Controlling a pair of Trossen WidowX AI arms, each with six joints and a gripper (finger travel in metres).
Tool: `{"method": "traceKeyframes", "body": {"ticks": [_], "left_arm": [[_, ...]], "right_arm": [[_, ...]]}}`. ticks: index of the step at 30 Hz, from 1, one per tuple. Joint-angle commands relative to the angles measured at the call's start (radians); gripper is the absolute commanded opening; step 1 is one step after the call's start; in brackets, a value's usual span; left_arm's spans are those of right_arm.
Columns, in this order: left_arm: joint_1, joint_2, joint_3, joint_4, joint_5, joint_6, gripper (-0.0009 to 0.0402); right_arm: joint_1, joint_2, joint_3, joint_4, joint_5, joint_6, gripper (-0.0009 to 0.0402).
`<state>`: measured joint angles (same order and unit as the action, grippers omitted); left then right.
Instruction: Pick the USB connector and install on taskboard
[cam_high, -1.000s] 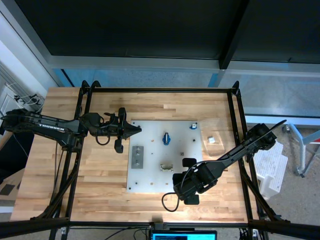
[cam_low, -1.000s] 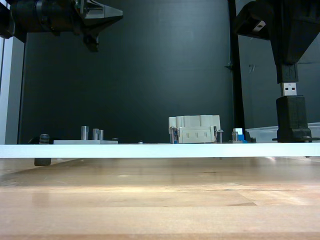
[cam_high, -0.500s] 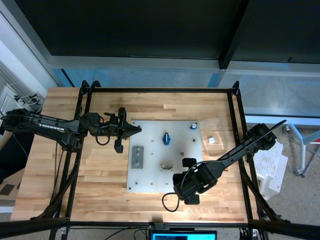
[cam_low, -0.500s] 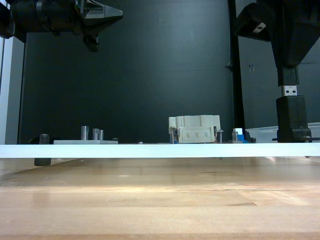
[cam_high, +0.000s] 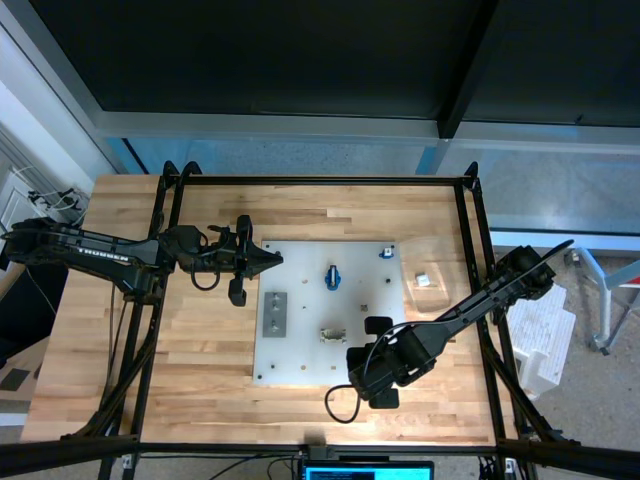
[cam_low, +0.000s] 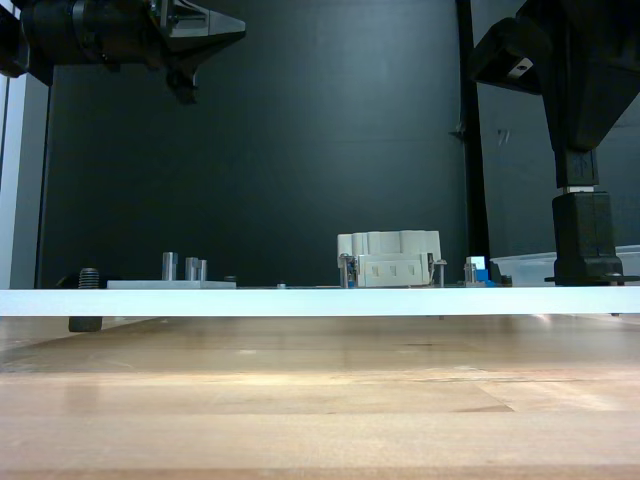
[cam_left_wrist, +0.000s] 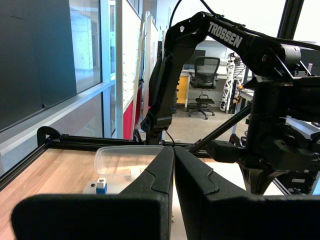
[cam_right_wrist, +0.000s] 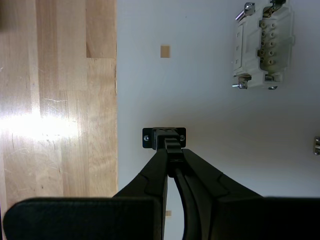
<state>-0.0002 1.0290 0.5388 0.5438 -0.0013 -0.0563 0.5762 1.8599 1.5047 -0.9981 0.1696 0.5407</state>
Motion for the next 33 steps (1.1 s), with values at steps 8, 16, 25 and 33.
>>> {"method": "traceKeyframes", "body": {"ticks": [8,16,25,33], "left_arm": [[0.0,0.0,0.0,0.0,0.0,0.0,0.0],[0.0,0.0,0.0,0.0,0.0,0.0,0.0],[0.0,0.0,0.0,0.0,0.0,0.0,0.0],[0.0,0.0,0.0,0.0,0.0,0.0,0.0]], "right_arm": [[0.0,0.005,-0.009,-0.002,-0.005,-0.003,0.0],[0.0,0.005,-0.009,0.001,-0.01,-0.002,0.0],[0.0,-0.005,-0.008,0.008,-0.013,0.002,0.0008],[0.0,-0.012,-0.008,0.01,-0.013,0.002,0.0031]]}}
